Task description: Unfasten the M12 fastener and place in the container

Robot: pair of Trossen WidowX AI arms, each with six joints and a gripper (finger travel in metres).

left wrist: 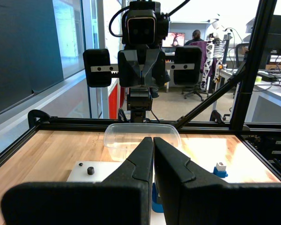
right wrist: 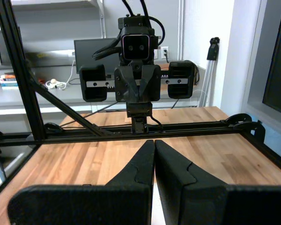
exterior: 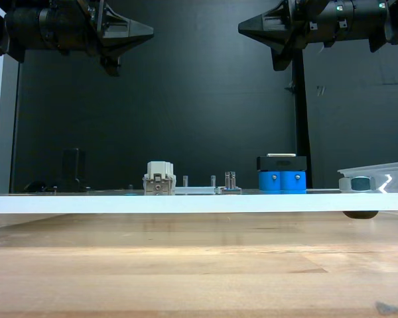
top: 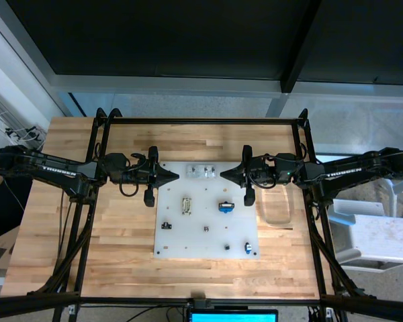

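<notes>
Nearest, by the near right edge of the white board (top: 174,235): a dark stud (top: 228,249), with a blue-and-white part (top: 248,248) just beside. M12 nut too small to make out; on its stud or not, cannot tell. From bench height, a grey-and-dark piece (exterior: 355,182), hard to name, in front of the container (exterior: 385,173), cut off at the frame edge. From above, container on the bench (top: 67,221), just right of the board. Farther in: silver post (top: 206,229), blue block (top: 226,206), beige connector (top: 186,205). Beyond, raised above the board's far edge: left tool (top: 176,176) and right tool (top: 221,174), tips facing, apart, both clenched on nothing.
</notes>
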